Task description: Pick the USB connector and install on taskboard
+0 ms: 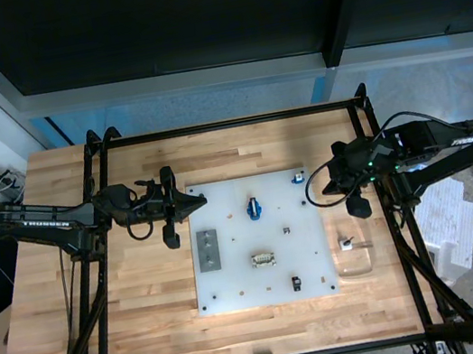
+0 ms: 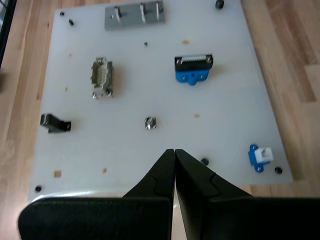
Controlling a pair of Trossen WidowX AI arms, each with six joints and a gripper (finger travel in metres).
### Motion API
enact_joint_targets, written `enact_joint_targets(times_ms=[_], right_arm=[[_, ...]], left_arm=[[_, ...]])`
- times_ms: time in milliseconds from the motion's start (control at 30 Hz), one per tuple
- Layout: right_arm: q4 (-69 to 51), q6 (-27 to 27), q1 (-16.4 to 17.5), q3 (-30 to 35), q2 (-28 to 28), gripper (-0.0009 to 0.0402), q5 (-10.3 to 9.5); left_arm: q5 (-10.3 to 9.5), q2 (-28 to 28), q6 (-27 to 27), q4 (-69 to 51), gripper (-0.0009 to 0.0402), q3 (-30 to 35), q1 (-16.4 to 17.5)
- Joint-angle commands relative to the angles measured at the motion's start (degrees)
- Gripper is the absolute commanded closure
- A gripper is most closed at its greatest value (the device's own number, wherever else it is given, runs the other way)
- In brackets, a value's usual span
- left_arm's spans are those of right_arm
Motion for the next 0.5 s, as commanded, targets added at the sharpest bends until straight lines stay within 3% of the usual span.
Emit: enact_joint_targets(times_ms=[33, 167, 367, 500], right_arm=[[-2.56, 1.01, 1.77, 0.57, 0.02, 0.0393, 1.20], [-6.64, 2.56, 4.13, 1.51, 0.02, 0.0393, 3.41], [-11.02, 6.71, 8.96, 1.90, 0.02, 0.0393, 3.58], [-12.20, 9.25, 13.14, 1.81, 0.02, 0.0393, 5.11]], left_arm=[[0.02, 0.02, 0.02, 0.02, 0.0393, 0.02, 0.02], [0.02, 0.02, 0.02, 0.00, 0.0393, 0.00, 0.00], [0.02, 0.02, 0.02, 0.02, 0.0393, 0.00, 0.00], [0.00, 0.02, 0.02, 0.02, 0.0393, 0.00, 0.00]])
